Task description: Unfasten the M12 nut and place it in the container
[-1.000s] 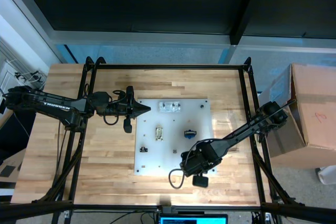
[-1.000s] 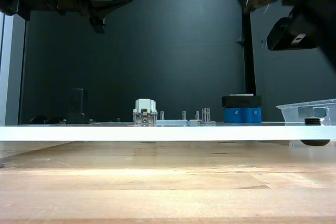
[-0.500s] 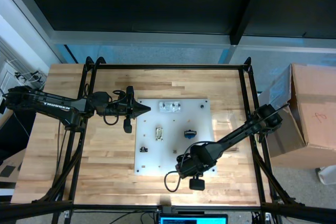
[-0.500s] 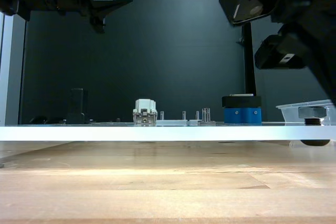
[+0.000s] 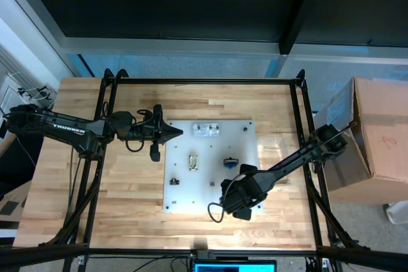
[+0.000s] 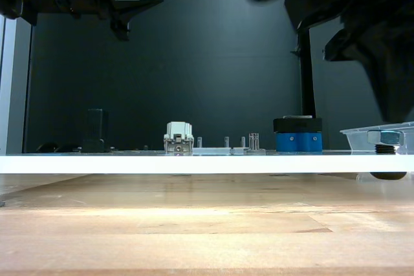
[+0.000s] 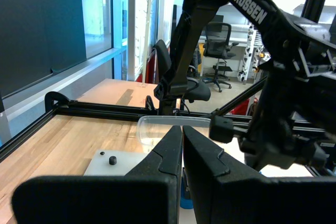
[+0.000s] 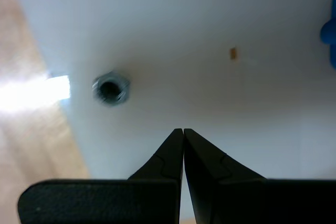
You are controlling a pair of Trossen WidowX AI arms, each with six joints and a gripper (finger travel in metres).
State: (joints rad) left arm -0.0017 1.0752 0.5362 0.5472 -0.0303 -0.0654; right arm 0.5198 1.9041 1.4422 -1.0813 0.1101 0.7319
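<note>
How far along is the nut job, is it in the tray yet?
Done: nothing visible; the nut sits on its stud, ribs showing beneath, not in the tray. In hand: nothing; the right gripper hangs shut and empty above the board beside the nut, the left gripper shut over the board's far left edge. Left: unscrew the nut and carry it to the tray.

The high camera looked down and away over the whole table point(image 5: 127, 176) and white board point(image 5: 191, 189). The low one sat close at the near edge, level with that board. The left wrist camera faced along the left gripper point(image 7: 182, 132), fingers together, across the board toward the right arm point(image 7: 252, 14). The right wrist camera hung close above the board behind the right gripper point(image 8: 183, 131), its fingers pressed together. It shared the silver nut point(image 8: 111, 88), and probably the blue block point(image 6: 297, 140), with the low view.
</note>
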